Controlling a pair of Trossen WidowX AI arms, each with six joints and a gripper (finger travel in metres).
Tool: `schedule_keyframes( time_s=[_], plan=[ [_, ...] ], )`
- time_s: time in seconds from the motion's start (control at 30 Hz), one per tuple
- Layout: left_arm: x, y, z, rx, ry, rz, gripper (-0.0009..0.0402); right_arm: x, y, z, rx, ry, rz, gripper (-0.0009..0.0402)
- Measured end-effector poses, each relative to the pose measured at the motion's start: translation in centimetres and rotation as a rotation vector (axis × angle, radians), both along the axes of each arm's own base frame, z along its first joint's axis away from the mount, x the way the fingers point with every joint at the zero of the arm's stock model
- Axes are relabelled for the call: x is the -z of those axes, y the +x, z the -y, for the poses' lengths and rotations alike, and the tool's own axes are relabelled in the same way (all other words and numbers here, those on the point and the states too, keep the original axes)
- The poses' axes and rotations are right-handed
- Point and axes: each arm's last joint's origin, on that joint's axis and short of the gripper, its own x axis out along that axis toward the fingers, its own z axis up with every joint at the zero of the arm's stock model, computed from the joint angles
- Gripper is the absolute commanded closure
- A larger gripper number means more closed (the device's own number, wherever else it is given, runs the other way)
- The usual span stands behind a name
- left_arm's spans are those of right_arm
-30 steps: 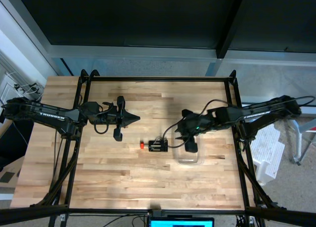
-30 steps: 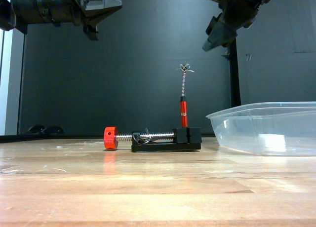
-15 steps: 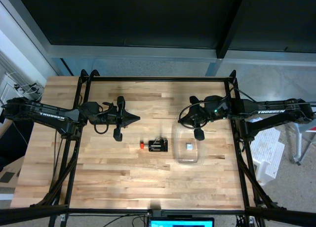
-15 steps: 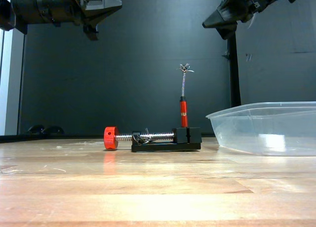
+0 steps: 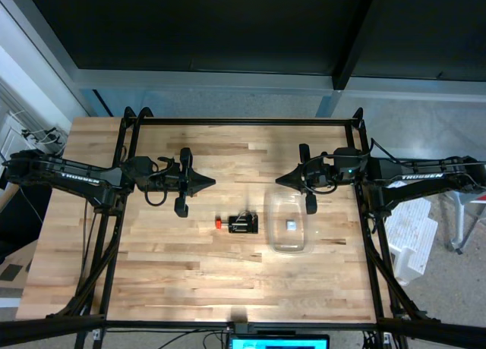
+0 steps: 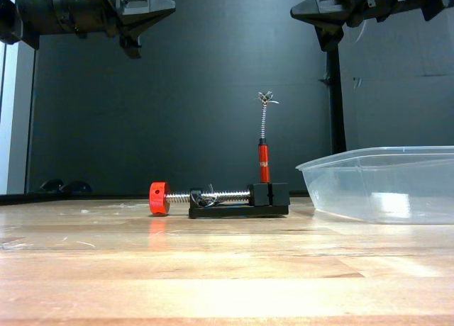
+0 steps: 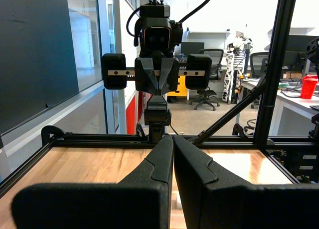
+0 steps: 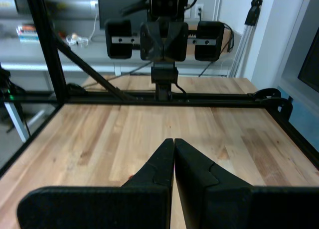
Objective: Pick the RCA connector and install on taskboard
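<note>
RCA connector [image 6: 263, 163], red cylinder, stands upright on black vise [image 6: 238, 200] near middle of table [image 5: 190, 273], nothing gripping it. Braided cable [image 6: 264, 124] rises straight up from connector to frayed end. Red knob [image 6: 159, 198] juts from vise toward left. Clear tray [image 6: 383, 188] just right of vise, white block [image 5: 289, 225] inside. Right gripper [image 5: 279, 181] hangs high, beyond tray, jaws pressed together, holding nothing. Left gripper [image 5: 212, 182] hangs high at left, well apart from vise, jaws closed together, empty.

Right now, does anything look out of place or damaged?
Only the cable above the connector standing on the vise: its top end is frayed. Left gripper and right gripper hang shut, high above the table.
</note>
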Motion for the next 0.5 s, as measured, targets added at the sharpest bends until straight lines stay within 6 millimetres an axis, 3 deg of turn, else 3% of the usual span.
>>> schedule_keyframes(
  time_s=[0.5],
  plan=[
    [0.01, 0.0, 0.0, 0.0, 0.0, 0.0, 0.0393, 0.78, -0.93, 0.1, 0.033, 0.0, 0.11, 0.0393]
  ],
)
